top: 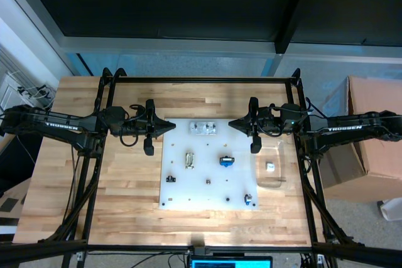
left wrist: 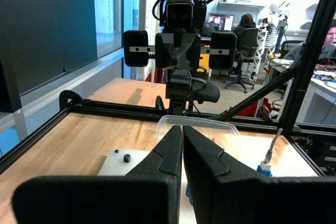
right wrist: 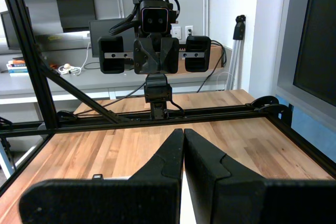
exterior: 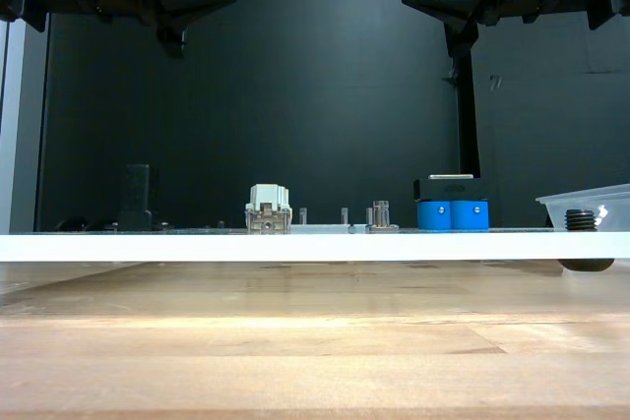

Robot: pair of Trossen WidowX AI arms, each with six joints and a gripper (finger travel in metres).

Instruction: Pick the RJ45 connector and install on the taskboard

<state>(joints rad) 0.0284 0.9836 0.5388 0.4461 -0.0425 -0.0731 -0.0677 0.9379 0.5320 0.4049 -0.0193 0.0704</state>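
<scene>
In the left wrist view the RJ45 connector [left wrist: 268,159] stands in the small blue jack [left wrist: 264,170], and its grey cable [left wrist: 275,140] rises at a tilt; I cannot tell how deep it sits. In the high view a grey piece covers the jack [top: 249,199] at the white board's [top: 188,189] near right corner. The clear tray [top: 280,183] holds only the white block [top: 270,167], with no cable on it. My left gripper [top: 173,127] hovers over the board's far left edge, shut on nothing. My right gripper [top: 230,123] hovers over the far right edge, also shut and holding nothing.
Other fittings stand on the board: a silver part [top: 188,160], a blue block [top: 226,161] and a clear piece [top: 203,128]. A black frame [top: 201,80] rings the table. A cardboard box [top: 370,136] stands beyond the right edge. Both arms hang high over the board [exterior: 315,243].
</scene>
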